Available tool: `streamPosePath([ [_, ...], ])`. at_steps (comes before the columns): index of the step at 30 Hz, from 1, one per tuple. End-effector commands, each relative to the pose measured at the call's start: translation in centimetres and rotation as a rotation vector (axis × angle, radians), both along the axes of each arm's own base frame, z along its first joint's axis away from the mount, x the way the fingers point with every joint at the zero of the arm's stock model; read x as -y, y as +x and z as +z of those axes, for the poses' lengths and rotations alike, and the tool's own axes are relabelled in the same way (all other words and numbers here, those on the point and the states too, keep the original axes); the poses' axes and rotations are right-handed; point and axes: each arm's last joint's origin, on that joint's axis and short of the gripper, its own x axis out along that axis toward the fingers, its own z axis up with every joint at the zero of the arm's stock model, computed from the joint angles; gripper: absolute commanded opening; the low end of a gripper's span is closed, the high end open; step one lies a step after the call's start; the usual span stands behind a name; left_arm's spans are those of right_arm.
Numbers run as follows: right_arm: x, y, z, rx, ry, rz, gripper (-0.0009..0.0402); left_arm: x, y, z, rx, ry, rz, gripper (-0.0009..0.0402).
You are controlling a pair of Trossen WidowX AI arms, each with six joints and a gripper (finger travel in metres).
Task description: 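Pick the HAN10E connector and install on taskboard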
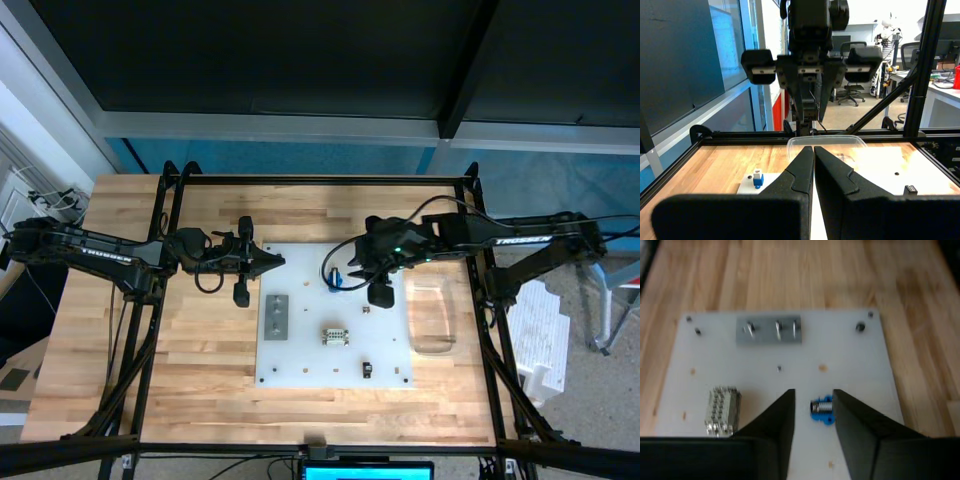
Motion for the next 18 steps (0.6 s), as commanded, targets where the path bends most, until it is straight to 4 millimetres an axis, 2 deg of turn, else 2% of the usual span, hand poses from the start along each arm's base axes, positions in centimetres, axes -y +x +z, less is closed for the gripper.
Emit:
streamPosePath([
  [1,0.1,-0.8,-0.1,0.075,-0.003,0.003,0.004,0.0,0.0,0.0,0.001,0.0,0.0,0.0001],
  [5,0.4,-1.7,-0.1,0.165,-0.02,0.013,-0.0004,0.0,0.0,0.0,0.001,0.0,0.0,0.0001],
  [12,0.7,-2.8,0.0,0.355,-0.034,0.015,0.0,0.0,0.0,0.0,0.001,0.0,0.0,0.0001],
  [18,1.0,-3.5,-0.7,0.475,-0.042,0.033,0.0,0.0,0.0,0.0,0.001,0.0,0.0,0.0001],
])
